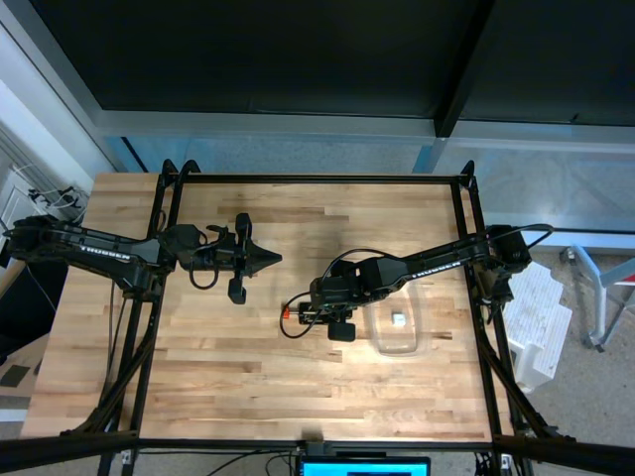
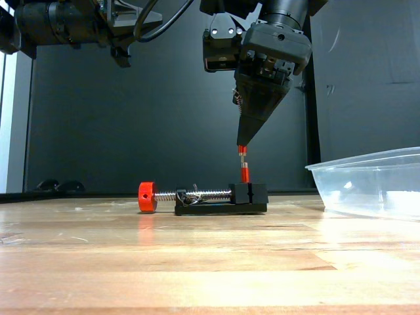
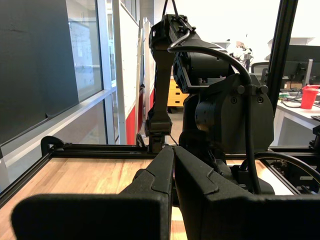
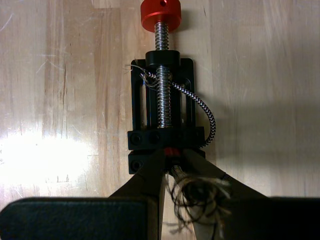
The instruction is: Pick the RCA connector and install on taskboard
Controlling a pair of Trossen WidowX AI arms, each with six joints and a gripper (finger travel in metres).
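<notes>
Desk (image 2: 197, 262) wood nearest us, clear tray (image 2: 367, 184) at right; right end effector (image 2: 242, 143) pinching RCA connector (image 2: 243, 169) upright, its foot meeting taskboard (image 2: 220, 200) block opposite red knob (image 2: 147, 197); left end effector (image 1: 273, 259) closed, aloft, well apart

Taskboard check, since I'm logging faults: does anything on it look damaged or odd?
Frayed wire strands bunch loosely between the fingers of the right gripper, which holds the RCA connector upright on the end block of the taskboard; a braided cable bows out past the board's side. Left gripper hangs apart over the table.
</notes>
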